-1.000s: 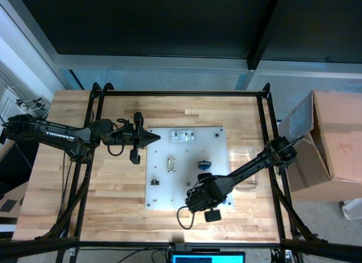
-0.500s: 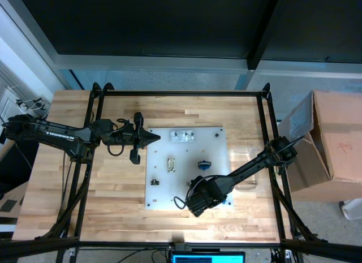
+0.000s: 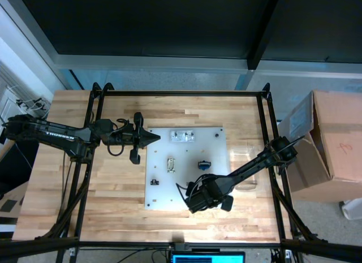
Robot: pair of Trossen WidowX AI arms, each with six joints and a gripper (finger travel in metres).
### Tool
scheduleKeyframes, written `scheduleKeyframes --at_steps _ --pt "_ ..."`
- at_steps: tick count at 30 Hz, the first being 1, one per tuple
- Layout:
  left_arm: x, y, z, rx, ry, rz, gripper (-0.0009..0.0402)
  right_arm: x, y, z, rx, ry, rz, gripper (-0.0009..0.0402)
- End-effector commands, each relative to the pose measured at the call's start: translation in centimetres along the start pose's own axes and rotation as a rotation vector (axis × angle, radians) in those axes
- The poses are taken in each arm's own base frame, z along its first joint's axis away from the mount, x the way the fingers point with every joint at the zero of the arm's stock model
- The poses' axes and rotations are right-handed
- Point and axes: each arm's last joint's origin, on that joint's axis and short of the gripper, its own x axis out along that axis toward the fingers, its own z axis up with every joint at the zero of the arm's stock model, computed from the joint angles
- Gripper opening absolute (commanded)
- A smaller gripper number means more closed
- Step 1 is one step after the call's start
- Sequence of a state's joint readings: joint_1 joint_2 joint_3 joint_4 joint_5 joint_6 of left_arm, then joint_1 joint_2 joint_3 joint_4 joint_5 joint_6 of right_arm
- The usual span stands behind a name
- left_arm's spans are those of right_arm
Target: Pick the M12 nut and place it on its threads and fasten
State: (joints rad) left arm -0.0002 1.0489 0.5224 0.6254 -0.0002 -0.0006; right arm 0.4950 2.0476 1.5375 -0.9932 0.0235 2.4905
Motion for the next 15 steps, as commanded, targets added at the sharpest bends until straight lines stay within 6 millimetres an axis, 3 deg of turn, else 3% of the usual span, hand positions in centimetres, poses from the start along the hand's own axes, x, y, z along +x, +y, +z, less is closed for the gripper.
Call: scheduleKeyframes --at_steps 1,9,15 --pt "0.00 0.00 0.02 0.000 -0.001 0.000 0.0000 0.03 0.07 -0.09 0.216 0.005 0.006 0.0035" --pt "0.00 0.00 0.02 0.000 -0.001 0.000 0.0000 0.03 0.06 -0.09 0.665 0.006 0.005 0.0035" --pt "0.01 0.00 0.01 0.000 0.000 0.000 0.0000 0.03 0.09 -0.08 0.651 0.004 0.013 0.0035"
